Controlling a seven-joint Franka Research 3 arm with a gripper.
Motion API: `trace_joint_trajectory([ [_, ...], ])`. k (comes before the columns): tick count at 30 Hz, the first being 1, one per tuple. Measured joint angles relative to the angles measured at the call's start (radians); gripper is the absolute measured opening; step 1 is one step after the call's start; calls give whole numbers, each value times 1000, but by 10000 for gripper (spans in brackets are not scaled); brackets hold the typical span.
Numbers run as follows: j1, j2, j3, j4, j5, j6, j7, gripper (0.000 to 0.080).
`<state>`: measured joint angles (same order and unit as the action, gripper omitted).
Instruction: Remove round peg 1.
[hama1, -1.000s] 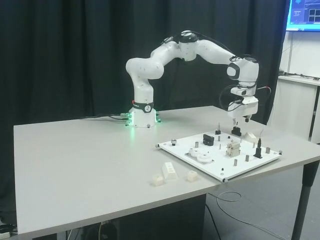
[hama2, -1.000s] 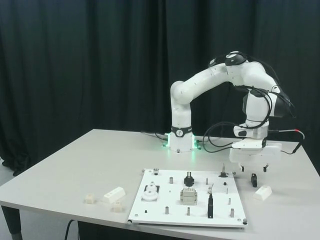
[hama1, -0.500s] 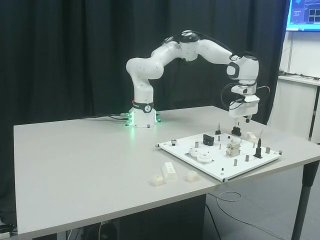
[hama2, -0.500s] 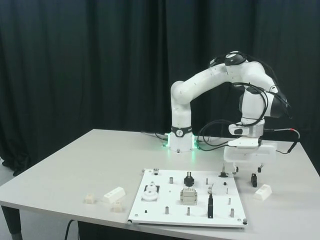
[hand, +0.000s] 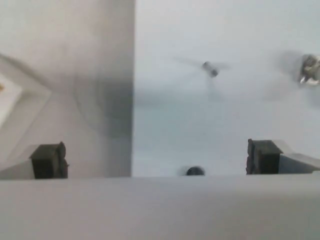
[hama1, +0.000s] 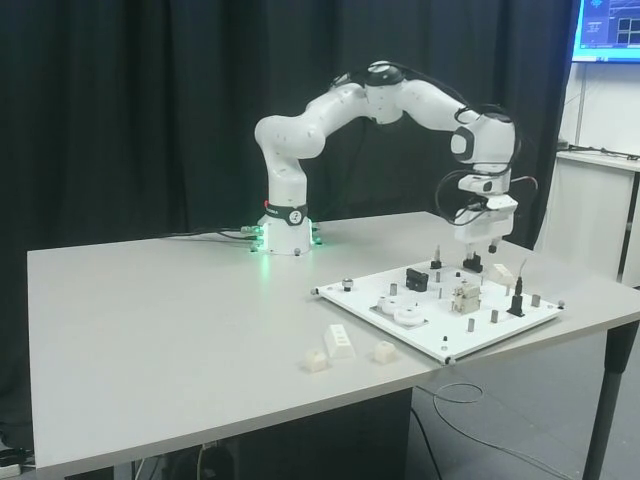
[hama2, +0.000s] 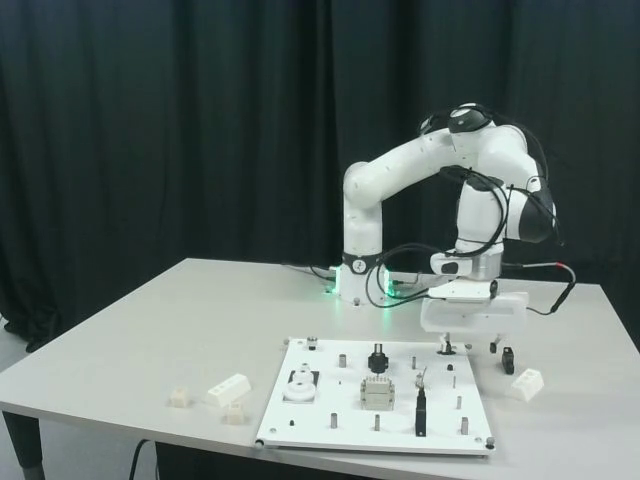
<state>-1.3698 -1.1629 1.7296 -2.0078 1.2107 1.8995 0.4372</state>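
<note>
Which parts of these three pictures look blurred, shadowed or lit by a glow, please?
Wrist view: a small peg is smeared, and a soft shadow crosses the white board. First room view: a green glow rings the arm's base. Second room view: everything looks evenly lit.

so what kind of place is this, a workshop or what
Probably a robotics lab: a white Franka arm bolted to a grey table, a white board of pegs and fittings beneath it, black curtains behind and a monitor in the corner.
</note>
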Motion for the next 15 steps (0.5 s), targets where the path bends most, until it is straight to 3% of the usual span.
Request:
trace_joint_trajectory([
  [9,-89,0,39,44,37,0,-18,800],
  [15,-146,0,73,83,40,-3,-19,800],
])
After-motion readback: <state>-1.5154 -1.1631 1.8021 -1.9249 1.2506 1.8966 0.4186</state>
